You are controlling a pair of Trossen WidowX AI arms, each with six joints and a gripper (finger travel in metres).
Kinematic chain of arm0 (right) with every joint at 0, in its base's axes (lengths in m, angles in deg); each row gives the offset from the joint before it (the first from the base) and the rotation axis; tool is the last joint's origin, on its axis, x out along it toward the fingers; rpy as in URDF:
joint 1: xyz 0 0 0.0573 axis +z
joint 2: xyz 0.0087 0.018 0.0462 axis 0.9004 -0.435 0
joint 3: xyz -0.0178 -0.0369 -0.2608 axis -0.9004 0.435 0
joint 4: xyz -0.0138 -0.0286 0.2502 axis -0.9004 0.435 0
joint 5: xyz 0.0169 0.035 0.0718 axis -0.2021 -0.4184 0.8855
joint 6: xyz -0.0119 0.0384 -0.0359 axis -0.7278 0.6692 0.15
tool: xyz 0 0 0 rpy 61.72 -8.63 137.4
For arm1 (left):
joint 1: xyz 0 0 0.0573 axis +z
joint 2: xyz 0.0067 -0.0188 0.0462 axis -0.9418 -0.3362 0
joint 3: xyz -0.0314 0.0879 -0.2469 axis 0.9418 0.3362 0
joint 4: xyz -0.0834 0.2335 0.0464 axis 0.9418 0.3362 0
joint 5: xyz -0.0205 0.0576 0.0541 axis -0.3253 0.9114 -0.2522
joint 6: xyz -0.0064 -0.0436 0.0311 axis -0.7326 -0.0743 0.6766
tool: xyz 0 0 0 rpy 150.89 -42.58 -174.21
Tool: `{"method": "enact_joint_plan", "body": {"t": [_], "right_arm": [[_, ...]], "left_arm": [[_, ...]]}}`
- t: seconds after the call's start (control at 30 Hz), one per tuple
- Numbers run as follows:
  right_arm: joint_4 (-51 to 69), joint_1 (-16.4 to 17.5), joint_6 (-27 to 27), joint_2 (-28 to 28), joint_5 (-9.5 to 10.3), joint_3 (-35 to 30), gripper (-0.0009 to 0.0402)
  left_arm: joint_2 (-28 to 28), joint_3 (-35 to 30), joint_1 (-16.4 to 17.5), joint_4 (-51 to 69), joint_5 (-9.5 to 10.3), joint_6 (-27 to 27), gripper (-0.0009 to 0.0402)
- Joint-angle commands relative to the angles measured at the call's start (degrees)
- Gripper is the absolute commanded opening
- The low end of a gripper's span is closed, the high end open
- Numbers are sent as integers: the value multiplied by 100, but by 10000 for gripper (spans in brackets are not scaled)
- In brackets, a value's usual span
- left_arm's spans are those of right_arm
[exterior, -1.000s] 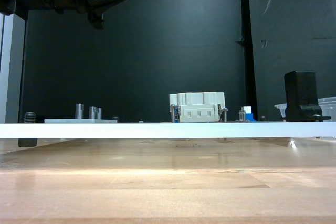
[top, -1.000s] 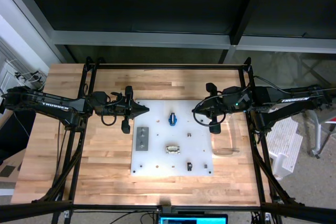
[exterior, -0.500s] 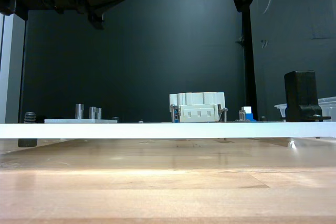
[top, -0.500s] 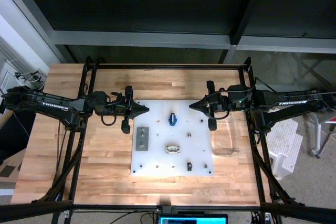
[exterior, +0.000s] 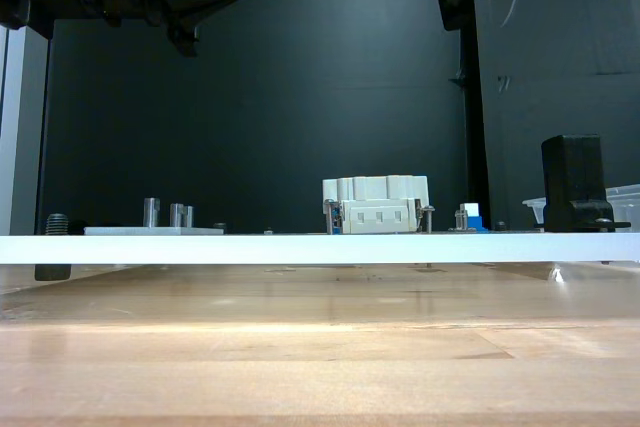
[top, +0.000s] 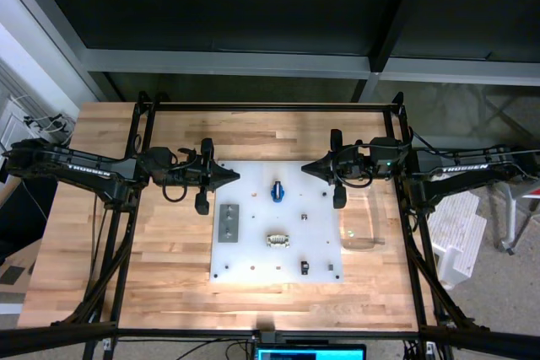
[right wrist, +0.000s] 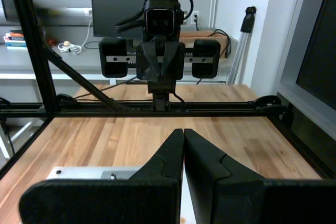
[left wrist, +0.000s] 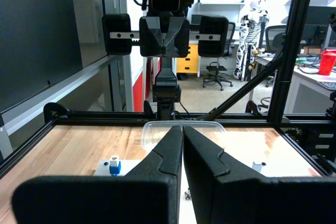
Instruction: Pick the 16mm bar and install on taskboard
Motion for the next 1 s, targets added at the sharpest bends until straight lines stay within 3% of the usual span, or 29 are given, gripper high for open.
{"method": "enact_joint_plan", "body": {"t": [0.03,0.27,1.0], "right_arm": [[-350,0,70,-4,0,175,0],[-1001,-9,234,-4,-4,568,0],[-1537,-81,409,-7,55,1054,0]], "left_arm": [[0,-2,2,0,-2,0,0],[0,-2,0,0,-2,0,0],[-2,-2,0,0,-2,0,0]]}}
